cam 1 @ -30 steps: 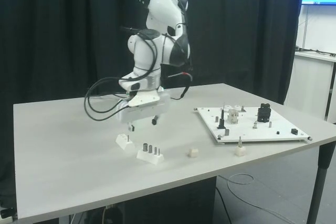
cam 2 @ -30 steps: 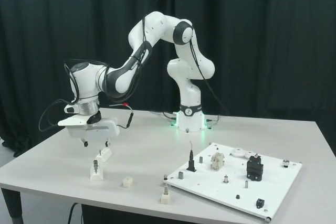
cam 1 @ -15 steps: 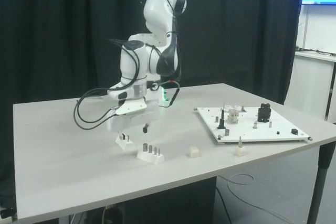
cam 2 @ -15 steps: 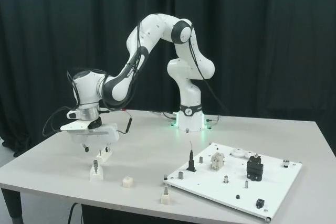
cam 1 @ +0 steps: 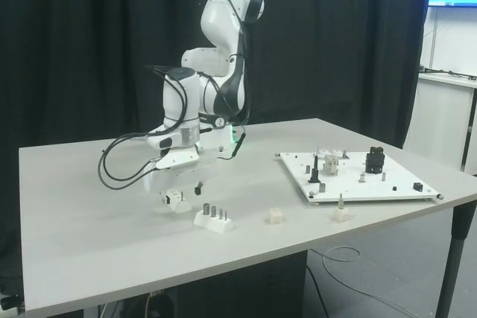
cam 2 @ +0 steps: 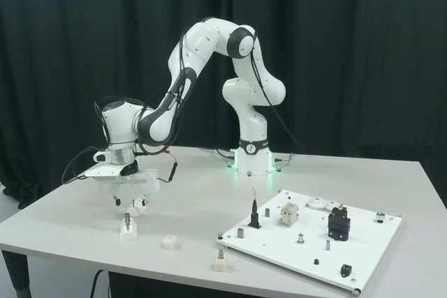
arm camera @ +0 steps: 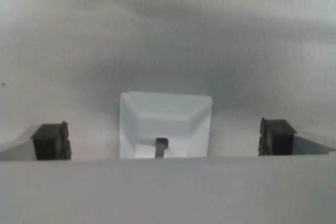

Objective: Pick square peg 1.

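Note:
Square peg 1 is a small dark peg standing upright in a white holder. My gripper is open, with one black fingertip on each side of the holder and well apart from it. In the first room view the gripper hangs low over that holder, near the table. In the second room view the gripper partly hides the holder.
A second white holder with three pegs stands just in front. A small white cube and a single-peg holder lie toward the white assembly board, which carries several parts. The grey table spreads to the left.
The arm has swung away from the board and come down. The gripper now sits low around the white holder instead of hovering above it.

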You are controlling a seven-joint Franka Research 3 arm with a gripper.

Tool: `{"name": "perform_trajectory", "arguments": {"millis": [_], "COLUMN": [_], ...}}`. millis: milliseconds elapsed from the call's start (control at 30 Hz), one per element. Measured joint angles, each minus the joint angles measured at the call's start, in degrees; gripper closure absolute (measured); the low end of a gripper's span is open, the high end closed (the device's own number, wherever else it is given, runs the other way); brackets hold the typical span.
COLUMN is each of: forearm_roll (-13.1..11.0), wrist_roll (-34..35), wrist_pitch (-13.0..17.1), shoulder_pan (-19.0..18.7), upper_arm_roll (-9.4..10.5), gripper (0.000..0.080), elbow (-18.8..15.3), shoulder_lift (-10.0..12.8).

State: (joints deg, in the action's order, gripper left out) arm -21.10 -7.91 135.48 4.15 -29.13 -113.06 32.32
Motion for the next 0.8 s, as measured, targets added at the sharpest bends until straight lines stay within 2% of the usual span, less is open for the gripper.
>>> {"name": "perform_trajectory", "arguments": {"millis": [300, 533, 567, 733, 767, 800], "forearm_roll": [-2.23, -3.04, -3.05, -3.07, -3.07, -3.07], "wrist_roll": [-2.47, -2.48, -2.48, -2.48, -2.48, -2.48], "wrist_pitch": [2.25, 2.37, 2.35, 2.16, 2.13, 2.1], "shoulder_pan": [0.0, -0.01, -0.02, -0.04, -0.05, -0.05], "upper_arm_roll": [-0.21, -0.46, -0.49, -0.62, -0.62, -0.62], "gripper": [0.0003, 0.0003, 0.028, 0.028, 0.048, 0.048], "elbow": [-2.0, -2.6, -2.66, -3.07, -3.22, -3.4], "shoulder_lift": [-0.05, -0.44, -0.53, -1.23, -1.45, -1.71]}}
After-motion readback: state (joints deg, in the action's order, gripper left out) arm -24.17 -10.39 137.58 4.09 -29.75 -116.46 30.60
